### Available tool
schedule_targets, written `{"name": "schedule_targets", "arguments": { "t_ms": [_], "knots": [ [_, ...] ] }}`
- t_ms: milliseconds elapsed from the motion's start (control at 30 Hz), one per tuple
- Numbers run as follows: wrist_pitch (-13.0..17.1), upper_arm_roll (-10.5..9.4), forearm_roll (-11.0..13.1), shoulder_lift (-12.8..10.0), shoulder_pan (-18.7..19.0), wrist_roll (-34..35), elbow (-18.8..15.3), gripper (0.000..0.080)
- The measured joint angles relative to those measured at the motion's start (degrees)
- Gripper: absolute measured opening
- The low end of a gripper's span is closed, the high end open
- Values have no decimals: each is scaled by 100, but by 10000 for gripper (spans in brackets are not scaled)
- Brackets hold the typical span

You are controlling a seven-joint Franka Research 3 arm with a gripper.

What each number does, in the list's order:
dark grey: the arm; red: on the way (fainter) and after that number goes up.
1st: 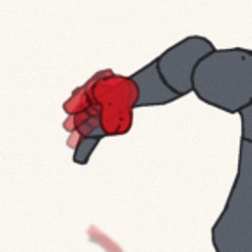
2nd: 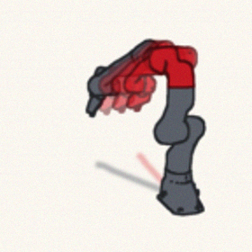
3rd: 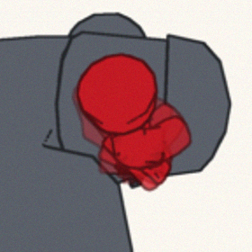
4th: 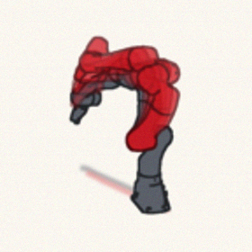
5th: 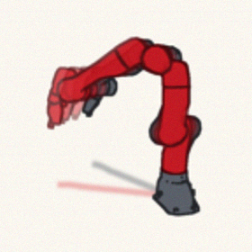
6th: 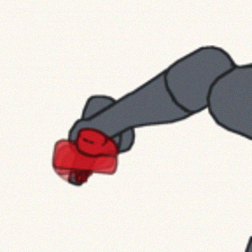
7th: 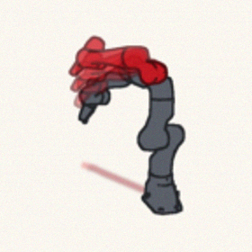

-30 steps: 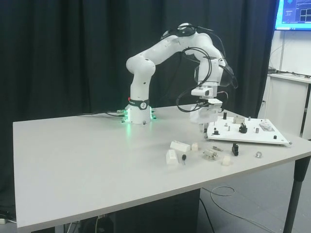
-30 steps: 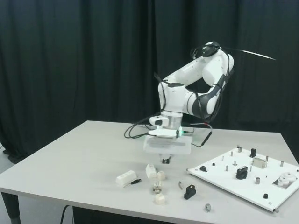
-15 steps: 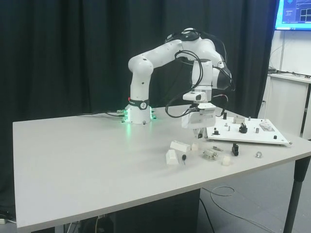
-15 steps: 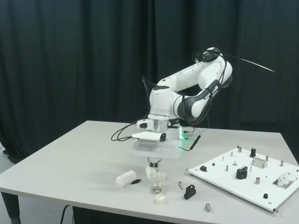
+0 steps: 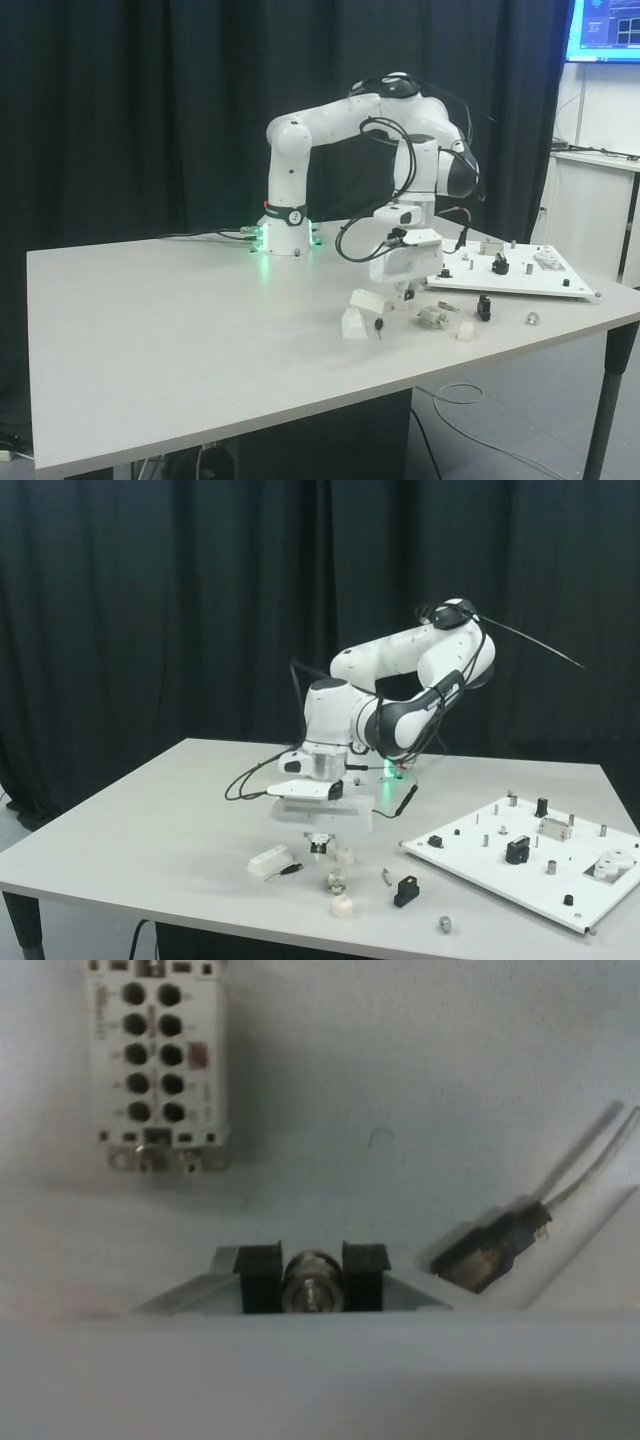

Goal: Place BNC.

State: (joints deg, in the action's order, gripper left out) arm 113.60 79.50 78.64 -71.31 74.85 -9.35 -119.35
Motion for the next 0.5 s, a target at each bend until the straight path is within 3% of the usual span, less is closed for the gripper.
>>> {"name": "schedule_targets", "arguments": {
  "t_ms": [500],
  "knots": [
    [6, -225, 8, -30, -329, 0, 267, 124]
  ]
}}
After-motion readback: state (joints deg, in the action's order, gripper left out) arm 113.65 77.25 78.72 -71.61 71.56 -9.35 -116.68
